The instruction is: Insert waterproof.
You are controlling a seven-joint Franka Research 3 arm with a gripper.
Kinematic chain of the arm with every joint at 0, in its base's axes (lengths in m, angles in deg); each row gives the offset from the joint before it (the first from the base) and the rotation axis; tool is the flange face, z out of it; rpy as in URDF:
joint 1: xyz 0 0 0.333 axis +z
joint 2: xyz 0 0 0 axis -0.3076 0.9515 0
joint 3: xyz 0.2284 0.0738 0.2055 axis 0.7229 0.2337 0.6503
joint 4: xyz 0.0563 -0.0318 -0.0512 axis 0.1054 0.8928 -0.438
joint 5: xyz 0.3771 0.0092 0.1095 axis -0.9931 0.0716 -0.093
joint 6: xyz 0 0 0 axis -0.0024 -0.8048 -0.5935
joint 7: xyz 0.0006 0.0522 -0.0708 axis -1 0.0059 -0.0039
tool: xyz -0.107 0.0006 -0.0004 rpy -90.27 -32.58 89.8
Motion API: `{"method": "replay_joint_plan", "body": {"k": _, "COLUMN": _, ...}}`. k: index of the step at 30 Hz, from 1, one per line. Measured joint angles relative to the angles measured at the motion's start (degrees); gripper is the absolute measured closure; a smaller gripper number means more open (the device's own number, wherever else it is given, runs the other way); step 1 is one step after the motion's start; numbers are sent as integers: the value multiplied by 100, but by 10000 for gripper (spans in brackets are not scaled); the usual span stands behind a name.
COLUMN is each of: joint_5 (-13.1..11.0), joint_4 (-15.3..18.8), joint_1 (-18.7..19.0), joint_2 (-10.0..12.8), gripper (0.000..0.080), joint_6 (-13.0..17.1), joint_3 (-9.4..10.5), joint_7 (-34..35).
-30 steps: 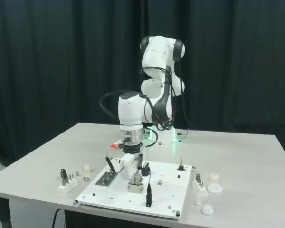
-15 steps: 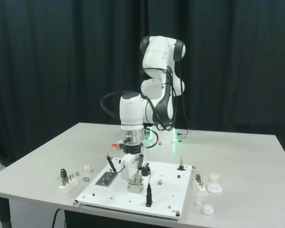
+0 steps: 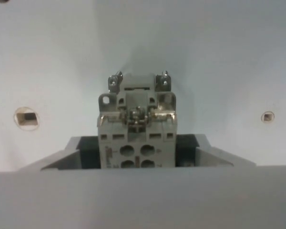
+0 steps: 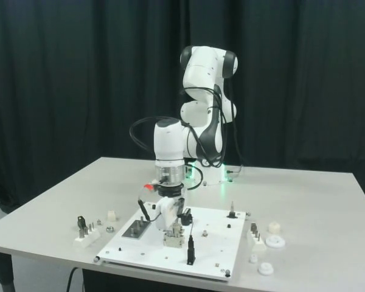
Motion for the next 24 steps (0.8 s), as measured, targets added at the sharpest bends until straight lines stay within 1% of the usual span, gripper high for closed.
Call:
{"method": "replay_joint_plan", "body": {"k": 15, "joint_5": 0, "joint_4": 8, "joint_1": 22, "joint_2": 30, "gripper": 488, "joint_6": 58, "joint_3": -15, "joint_7": 6}}
{"method": "replay_joint_plan", "body": {"k": 24, "joint_5": 0, "joint_4": 17, "joint_1": 93, "joint_2": 29, "gripper": 488, "joint_6": 58, "joint_3": -85, "joint_7": 53}}
